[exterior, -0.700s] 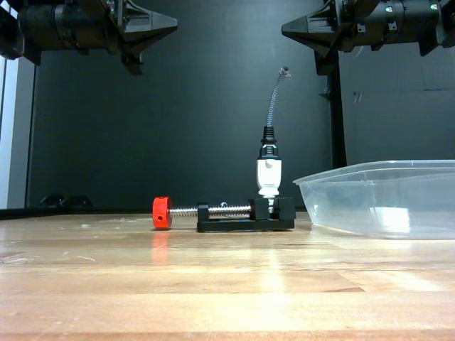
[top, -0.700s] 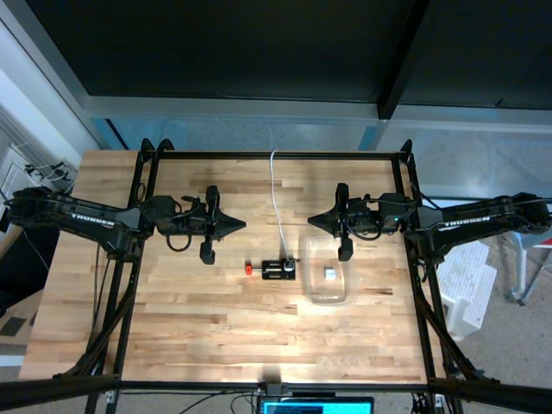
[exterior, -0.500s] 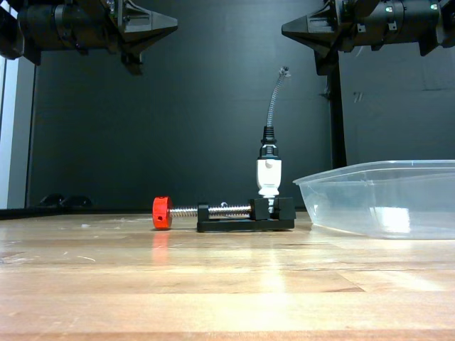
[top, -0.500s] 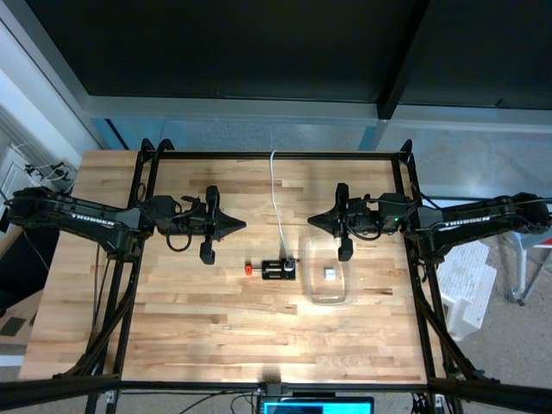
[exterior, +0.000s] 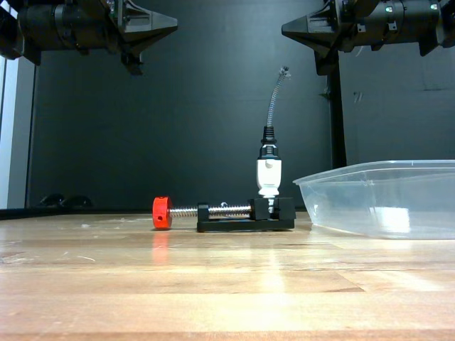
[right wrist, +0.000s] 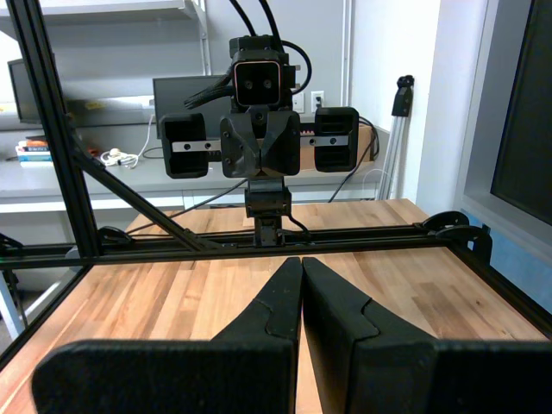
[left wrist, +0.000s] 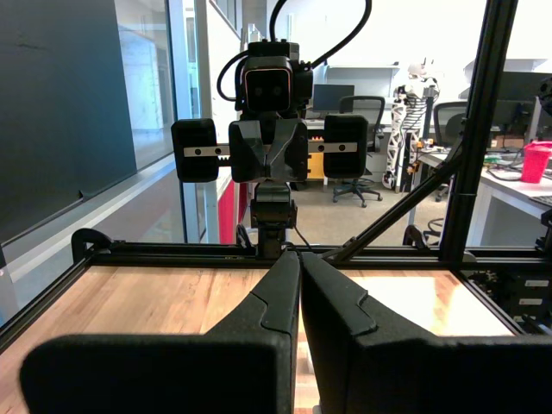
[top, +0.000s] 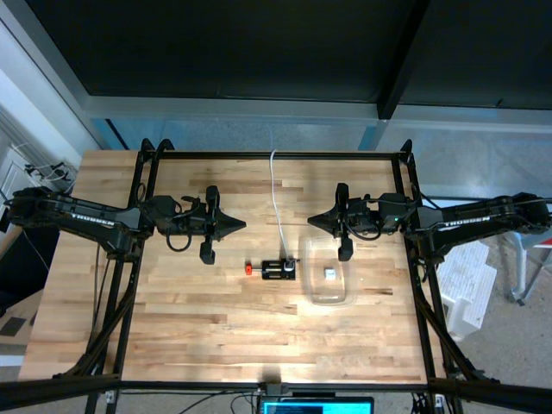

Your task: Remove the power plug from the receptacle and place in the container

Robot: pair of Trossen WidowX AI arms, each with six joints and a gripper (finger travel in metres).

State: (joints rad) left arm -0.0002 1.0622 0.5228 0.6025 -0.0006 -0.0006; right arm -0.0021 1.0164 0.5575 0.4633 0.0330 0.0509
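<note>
On the light wooden table (top: 207, 336), the clear, shallow, rectangular plastic container (top: 330, 302) lies nearest the near edge, right of centre. A small white-grey cube (top: 329, 273) rests inside it. Just beside the container's left wall sits the small black block receptacle (exterior: 245, 215), its red knob (exterior: 162, 212) pointing left. The tiny black power plug (exterior: 267, 145) stands upright in the receptacle's white socket piece, with its short curved cord stub (exterior: 274, 99) rising above it. The plug is not in the container. Farther back, the left gripper (top: 242, 225) and the right gripper (top: 311, 219) hang high above the table, tips facing each other, well apart from the plug. Each gripper's fingers are pressed together and grip nothing. A long white cable (top: 277, 194) runs from the receptacle to the far edge.
</note>
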